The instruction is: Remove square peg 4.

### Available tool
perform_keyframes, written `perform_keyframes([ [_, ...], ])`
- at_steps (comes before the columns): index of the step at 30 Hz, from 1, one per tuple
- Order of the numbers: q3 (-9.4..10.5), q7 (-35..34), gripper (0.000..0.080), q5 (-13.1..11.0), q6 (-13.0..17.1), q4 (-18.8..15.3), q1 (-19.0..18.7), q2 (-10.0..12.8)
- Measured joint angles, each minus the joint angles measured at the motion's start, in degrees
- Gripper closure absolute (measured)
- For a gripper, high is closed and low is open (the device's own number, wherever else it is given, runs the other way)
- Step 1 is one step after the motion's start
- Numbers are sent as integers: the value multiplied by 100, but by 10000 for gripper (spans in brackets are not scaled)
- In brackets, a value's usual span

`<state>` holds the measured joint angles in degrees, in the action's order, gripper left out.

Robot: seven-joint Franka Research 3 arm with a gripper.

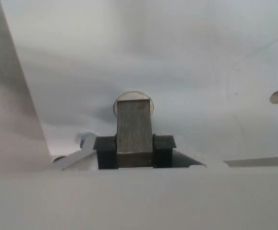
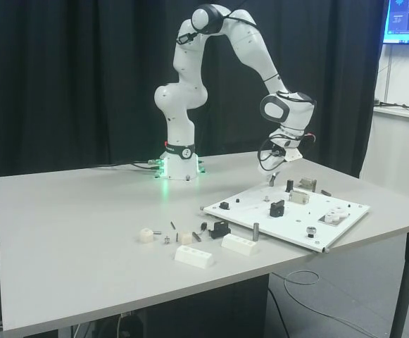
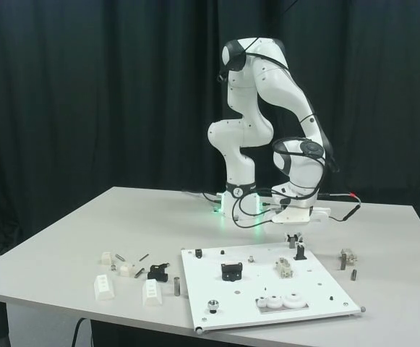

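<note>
Bench (image 2: 70,211): grey, wide, with black curtains (image 3: 87,87) hung behind it on every side. A corner of a lit screen (image 2: 407,21) shows at the room's edge in the first room view, above a white counter (image 2: 401,141).

Board (image 3: 267,311): white, flat, square, lying on the bench toward its front edge. It carries small black fixtures, a pair of white gears (image 3: 282,302) and a few round holes.

Loose parts: white blocks (image 2: 194,255) and short dark pins lie on the bench just beside the board, on the side away from my pincer.

My base (image 2: 179,167): bolted to the bench near its back edge, ringed by a green light.

My pincer (image 1: 134,153): clamped on the square peg (image 1: 134,132), black pads pressing two opposite faces. It hangs low over the far part of the board (image 1: 177,57).

Square peg: grey, straight-sided, with a flat end face and a faint grain along its length. It stands upright between my fingers, and its far end meets a round white spot on the board.

Hard to make out: in both room views the peg is too small to tell from my pincer (image 3: 294,238). My own white housing fills the wrist view's near edge and one side. Whether the peg's end sits in the board or just above it I cannot tell.
</note>
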<state>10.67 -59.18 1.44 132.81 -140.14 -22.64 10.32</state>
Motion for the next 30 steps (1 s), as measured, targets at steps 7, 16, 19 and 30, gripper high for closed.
perform_keyframes([
  [7, 0, -26, 649, -8, -10, 0, 0, -6],
  [16, 2, 133, 649, -7, -16, 0, 0, -8],
  [19, 1, 218, 649, -6, -22, 1, 1, -17],
  [30, 2, 334, 649, -3, -74, 8, 1, -75],
])
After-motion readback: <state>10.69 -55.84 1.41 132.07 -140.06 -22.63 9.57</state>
